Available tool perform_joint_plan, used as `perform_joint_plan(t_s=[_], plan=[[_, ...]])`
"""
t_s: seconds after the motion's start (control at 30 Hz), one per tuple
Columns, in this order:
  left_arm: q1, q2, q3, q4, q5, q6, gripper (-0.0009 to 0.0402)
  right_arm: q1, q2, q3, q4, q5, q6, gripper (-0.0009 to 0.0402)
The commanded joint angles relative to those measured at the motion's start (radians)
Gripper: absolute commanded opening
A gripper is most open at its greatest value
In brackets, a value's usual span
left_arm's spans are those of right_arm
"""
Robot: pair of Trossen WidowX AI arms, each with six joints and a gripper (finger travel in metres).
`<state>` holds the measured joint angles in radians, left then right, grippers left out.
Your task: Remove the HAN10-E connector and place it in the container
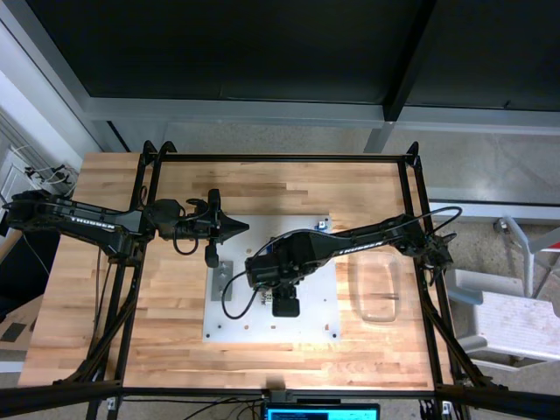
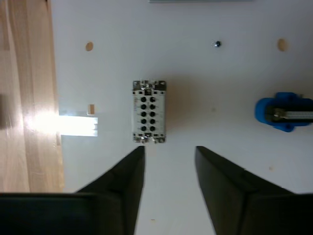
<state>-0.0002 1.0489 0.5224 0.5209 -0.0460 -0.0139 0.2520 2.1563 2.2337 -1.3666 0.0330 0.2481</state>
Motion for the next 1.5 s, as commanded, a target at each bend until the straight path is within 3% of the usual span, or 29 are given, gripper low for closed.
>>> perform_joint_plan(t_s=[0.03, 0.23, 0.4, 1.03, 1.5], plan=[[0.0, 0.0, 0.0, 0.0, 0.0, 0.0, 0.0, 0.009, 0.013, 0.0, 0.008, 0.0, 0.018, 0.02], [0.0, 0.0, 0.0, 0.001, 0.0, 0.0, 0.0, 0.021, 0.029, -0.002, 0.026, 0.0, 0.036, 0.0263], [0.0, 0.0, 0.0, 0.0, 0.0, 0.0, 0.0, 0.024, 0.047, -0.003, 0.05, 0.001, 0.035, 0.0293], [0.0, 0.0, 0.0, 0.0, 0.0, 0.0, 0.0, 0.027, 0.127, -0.012, 0.101, 0.001, 0.011, 0.0295], [0.0, 0.0, 0.0, 0.0, 0.0, 0.0, 0.0, 0.027, 0.129, -0.074, 0.156, 0.001, 0.003, 0.0295]])
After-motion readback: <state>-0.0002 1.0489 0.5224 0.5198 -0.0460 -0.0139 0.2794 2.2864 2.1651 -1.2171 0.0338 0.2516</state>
